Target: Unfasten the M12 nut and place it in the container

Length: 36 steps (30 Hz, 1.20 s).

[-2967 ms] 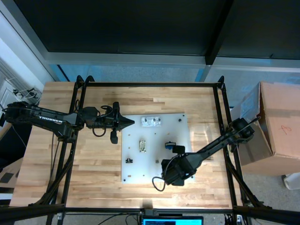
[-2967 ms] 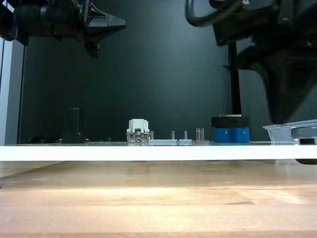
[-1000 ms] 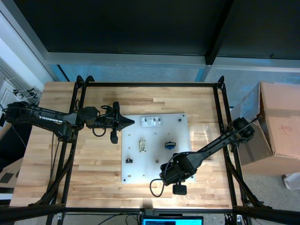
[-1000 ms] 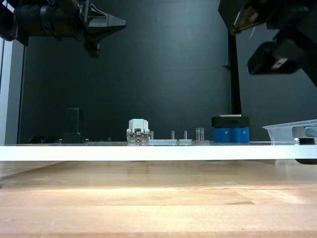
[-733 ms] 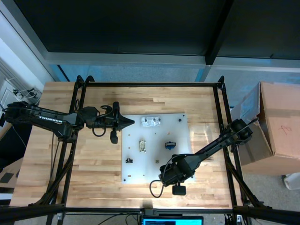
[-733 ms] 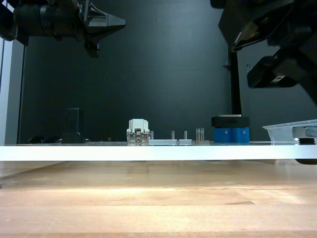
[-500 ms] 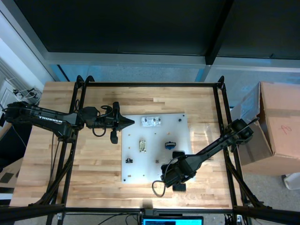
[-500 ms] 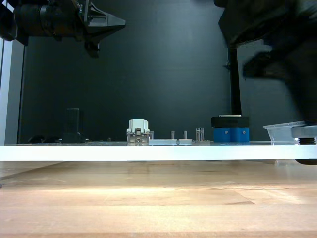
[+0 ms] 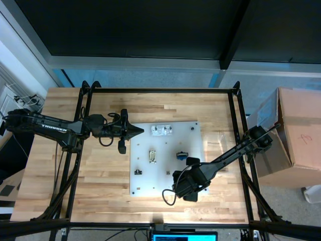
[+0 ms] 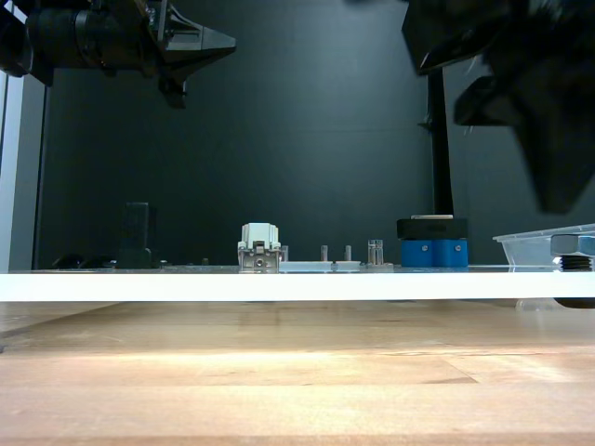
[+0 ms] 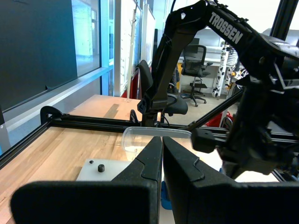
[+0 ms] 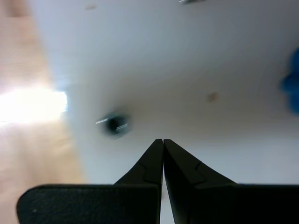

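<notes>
Two arms reach in over the wooden table and the white board lying on it. The left arm hangs high off the board's far left edge. The right arm bends low over the near right edge, so it is much the nearer to the work. The clear container sits just off the board's right side, and I cannot tell whether anything lies in it.

The left gripper points inward with its fingers pressed together on nothing. The right gripper looks down at the board, its fingers likewise closed tip to tip and empty.

From table height, the black stud stands upright with some ribs showing, and the silver nut sits on top of them, on its stud. Seen along the right gripper, the nut lies off to one side of the closed tips, not between them. My guess is that gripper must part its fingers and shift across before it can grasp the nut.
</notes>
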Each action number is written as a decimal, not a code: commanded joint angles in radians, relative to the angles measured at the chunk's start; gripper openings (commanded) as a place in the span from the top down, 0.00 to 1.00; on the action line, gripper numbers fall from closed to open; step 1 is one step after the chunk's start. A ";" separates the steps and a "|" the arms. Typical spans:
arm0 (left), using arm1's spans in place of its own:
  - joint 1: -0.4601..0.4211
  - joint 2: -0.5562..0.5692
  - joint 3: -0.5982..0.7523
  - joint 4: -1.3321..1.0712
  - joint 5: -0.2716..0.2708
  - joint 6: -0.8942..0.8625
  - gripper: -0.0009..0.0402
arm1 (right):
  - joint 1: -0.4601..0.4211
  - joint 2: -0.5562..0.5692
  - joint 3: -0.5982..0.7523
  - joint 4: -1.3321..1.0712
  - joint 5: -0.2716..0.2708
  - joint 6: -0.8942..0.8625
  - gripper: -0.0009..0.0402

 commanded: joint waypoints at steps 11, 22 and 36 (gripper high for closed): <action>0.000 0.000 0.000 0.000 0.000 0.000 0.98 | -0.004 -0.005 0.062 -0.025 -0.040 0.711 0.72; 0.000 0.000 0.000 0.000 0.000 0.000 0.98 | -0.004 -0.001 0.006 0.074 -0.039 0.798 0.43; 0.000 0.000 0.000 0.000 0.000 0.000 0.98 | -0.004 0.000 -0.074 0.174 -0.057 0.805 0.48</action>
